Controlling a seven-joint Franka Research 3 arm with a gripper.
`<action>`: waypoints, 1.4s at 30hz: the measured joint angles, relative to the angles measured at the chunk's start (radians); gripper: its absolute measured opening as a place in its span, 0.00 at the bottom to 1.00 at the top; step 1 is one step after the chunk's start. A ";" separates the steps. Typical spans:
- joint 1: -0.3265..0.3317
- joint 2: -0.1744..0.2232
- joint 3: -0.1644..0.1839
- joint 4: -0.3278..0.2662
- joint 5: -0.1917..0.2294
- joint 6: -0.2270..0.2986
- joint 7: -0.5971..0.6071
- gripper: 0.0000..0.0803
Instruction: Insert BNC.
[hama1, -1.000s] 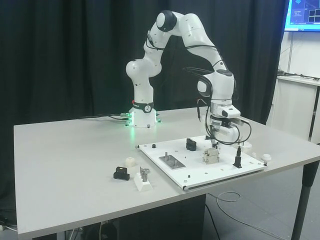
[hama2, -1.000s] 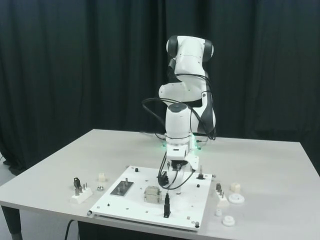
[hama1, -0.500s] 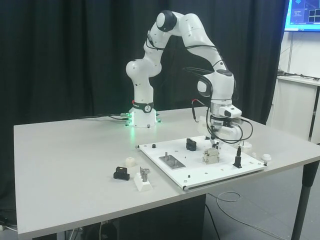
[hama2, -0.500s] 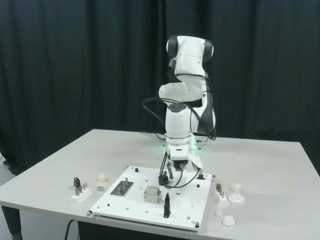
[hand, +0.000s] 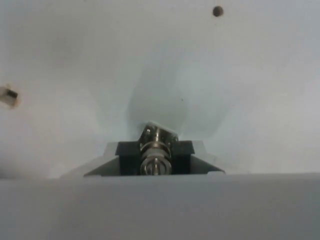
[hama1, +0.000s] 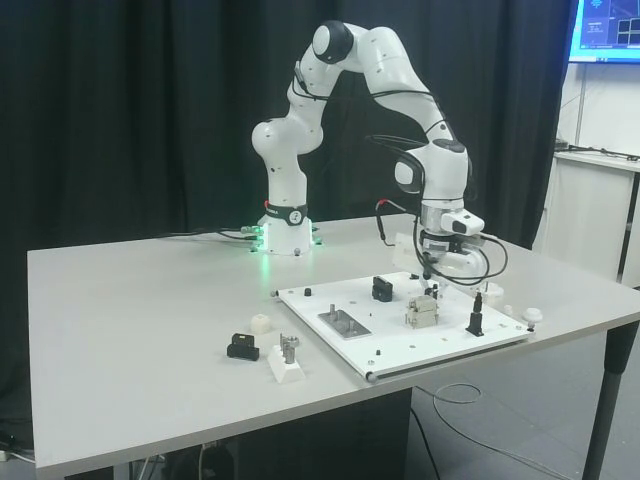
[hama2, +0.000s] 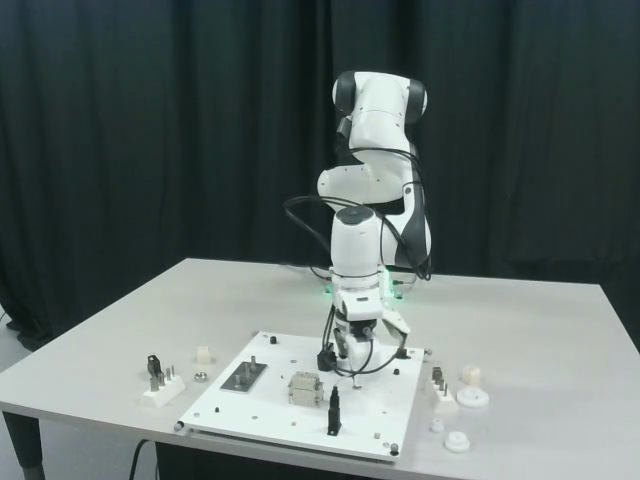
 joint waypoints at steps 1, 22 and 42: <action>0.000 0.000 0.000 0.000 0.000 0.000 -0.007 0.15; -0.001 0.000 0.000 -0.001 0.001 0.002 -0.175 0.15; -0.006 -0.004 0.001 -0.007 0.033 0.007 0.110 0.15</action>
